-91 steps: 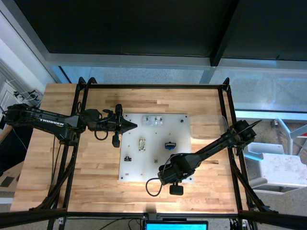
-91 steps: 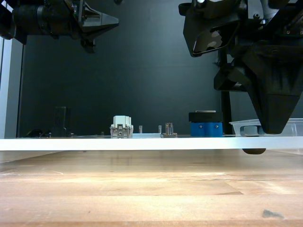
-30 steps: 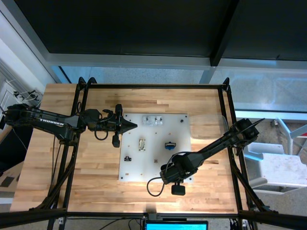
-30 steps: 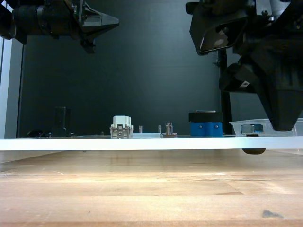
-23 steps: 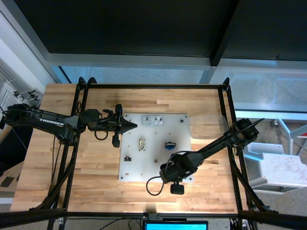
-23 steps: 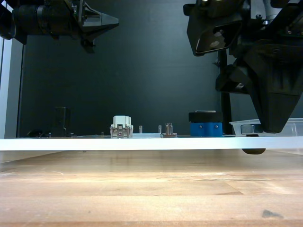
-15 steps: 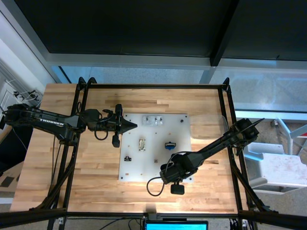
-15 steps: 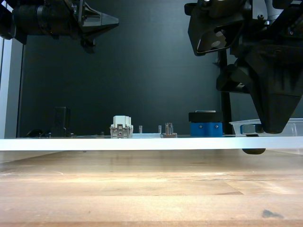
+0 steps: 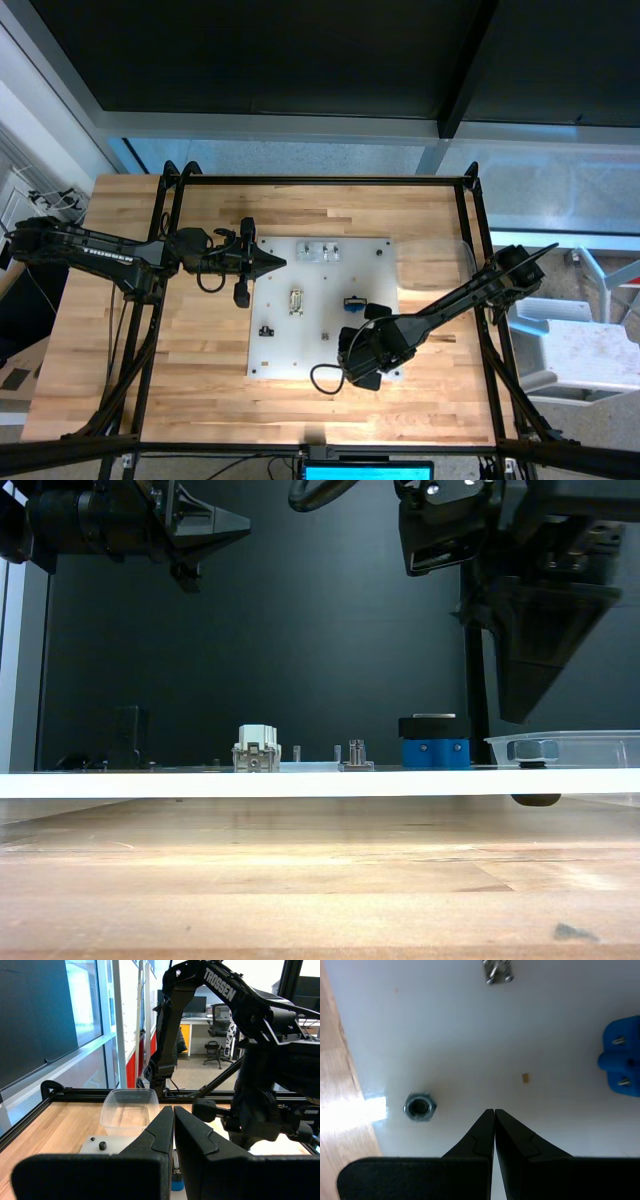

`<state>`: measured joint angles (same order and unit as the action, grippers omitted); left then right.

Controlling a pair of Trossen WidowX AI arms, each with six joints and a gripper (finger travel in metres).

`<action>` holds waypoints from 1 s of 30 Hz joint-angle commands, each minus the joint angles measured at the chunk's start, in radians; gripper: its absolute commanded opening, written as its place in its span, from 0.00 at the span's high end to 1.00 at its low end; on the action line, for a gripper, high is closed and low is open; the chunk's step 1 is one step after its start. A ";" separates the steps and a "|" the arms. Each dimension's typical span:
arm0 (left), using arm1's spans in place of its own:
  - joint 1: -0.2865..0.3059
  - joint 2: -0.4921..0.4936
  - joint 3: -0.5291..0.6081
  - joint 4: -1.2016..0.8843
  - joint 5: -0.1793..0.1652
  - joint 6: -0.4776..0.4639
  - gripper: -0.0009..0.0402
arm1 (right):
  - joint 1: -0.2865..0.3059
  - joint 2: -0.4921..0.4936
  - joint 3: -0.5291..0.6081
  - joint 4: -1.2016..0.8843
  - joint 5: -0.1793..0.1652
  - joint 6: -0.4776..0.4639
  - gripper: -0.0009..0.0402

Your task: Unfasten the M12 fastener and place in the container

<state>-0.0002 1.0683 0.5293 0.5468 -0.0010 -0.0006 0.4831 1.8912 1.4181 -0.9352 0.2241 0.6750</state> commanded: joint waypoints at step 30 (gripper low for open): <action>0.000 0.000 0.000 0.000 0.000 0.000 0.98 | 0.007 0.074 0.027 0.107 -0.219 -0.056 0.98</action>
<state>-0.0002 1.0683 0.5293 0.5465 -0.0010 -0.0002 0.4904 1.9648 1.4464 -0.8215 -0.0196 0.6117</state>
